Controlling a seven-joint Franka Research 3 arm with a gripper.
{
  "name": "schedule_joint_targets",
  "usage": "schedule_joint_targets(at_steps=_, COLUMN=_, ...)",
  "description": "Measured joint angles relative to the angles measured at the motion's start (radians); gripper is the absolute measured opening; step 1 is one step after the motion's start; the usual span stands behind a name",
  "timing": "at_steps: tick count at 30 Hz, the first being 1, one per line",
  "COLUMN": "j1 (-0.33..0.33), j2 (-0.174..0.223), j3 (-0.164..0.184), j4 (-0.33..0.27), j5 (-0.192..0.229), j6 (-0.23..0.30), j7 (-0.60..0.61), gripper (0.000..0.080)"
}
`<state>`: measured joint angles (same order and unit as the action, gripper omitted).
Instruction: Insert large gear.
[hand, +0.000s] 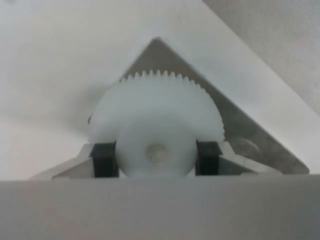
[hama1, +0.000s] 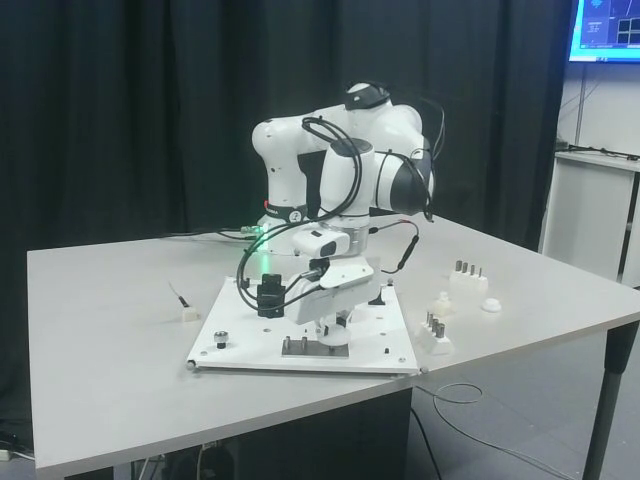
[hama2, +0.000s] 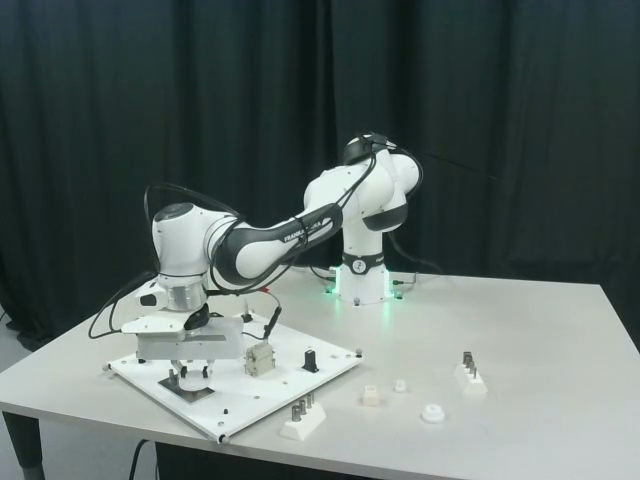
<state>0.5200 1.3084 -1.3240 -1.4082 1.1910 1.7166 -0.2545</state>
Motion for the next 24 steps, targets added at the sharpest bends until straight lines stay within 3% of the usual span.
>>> schedule_joint_targets(at_steps=24, j1=-0.003, j2=0.007, j3=0.0, j4=0.013, j5=-0.012, j6=0.015, j7=-0.001, gripper=0.0334)
